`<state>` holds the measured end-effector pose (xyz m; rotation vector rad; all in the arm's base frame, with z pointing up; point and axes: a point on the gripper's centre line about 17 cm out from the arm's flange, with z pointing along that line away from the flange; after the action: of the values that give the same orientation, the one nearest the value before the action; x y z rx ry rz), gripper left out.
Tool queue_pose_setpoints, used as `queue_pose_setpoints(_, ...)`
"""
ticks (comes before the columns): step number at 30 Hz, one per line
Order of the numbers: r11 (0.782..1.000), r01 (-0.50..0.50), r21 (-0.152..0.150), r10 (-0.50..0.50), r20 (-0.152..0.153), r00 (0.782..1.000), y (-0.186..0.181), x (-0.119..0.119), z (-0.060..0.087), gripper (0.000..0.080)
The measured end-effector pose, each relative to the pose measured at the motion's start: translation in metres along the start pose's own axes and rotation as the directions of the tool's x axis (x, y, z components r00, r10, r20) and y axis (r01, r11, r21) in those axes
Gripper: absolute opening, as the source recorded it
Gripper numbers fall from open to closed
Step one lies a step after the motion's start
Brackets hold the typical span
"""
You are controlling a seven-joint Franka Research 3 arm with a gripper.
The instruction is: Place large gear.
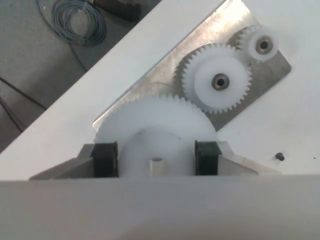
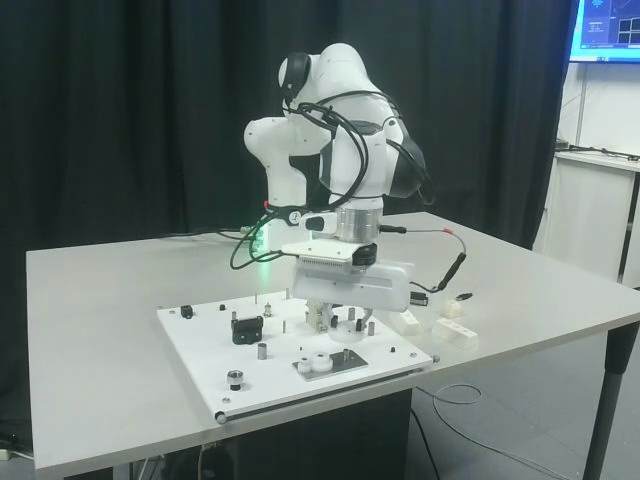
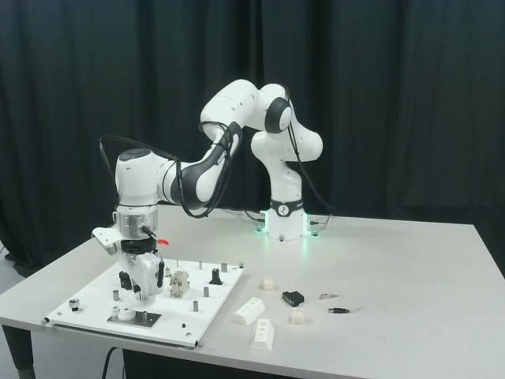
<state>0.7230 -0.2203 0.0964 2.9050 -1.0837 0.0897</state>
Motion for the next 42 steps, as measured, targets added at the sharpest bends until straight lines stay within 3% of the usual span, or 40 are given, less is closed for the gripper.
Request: queue_pose_setpoints(42,1.000,0.008,-0.008,-0.008,-0.005,1.000,0.0009,0.0011,-0.0036,0.0329)
